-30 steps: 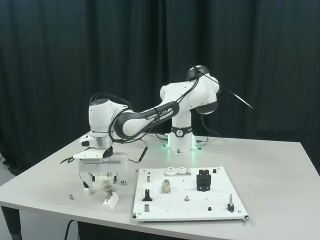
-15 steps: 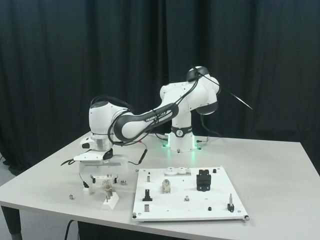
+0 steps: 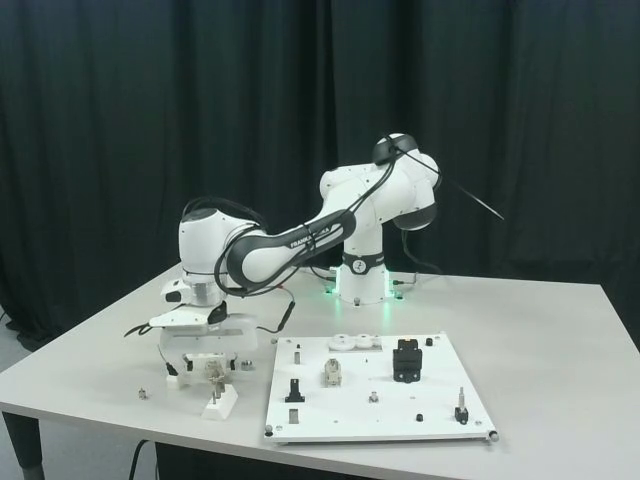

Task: Pick waterproof.

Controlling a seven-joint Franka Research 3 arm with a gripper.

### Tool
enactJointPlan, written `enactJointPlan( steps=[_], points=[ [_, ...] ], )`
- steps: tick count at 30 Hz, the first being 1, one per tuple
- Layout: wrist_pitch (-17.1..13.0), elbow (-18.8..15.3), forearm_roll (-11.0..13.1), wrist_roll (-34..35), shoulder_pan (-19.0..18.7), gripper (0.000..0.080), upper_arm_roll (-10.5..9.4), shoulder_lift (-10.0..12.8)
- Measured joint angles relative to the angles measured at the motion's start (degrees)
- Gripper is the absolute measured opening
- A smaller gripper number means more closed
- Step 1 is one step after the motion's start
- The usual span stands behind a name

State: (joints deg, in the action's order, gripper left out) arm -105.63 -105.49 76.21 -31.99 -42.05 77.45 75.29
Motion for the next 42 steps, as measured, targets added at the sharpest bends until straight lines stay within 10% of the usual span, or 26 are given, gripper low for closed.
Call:
enactJointPlan(
  steps=[21, 24, 29, 30, 42],
  points=[
    [-0.23, -1.14, 0.38, -1.35, -0.13, 0.08, -0.44, 0.0],
    [-0.29, -1.18, 0.42, -1.35, -0.13, 0.0516, -0.5, 0.0],
    [-0.43, -1.26, 0.67, -1.29, -0.13, 0.0516, -0.59, 0.0],
    [-0.48, -1.29, 0.74, -1.24, -0.13, 0.0336, -0.59, 0.0],
    [-0.97, -1.65, 1.06, 1.18, -0.59, 0.0311, -0.46, 0.0]
  ],
)
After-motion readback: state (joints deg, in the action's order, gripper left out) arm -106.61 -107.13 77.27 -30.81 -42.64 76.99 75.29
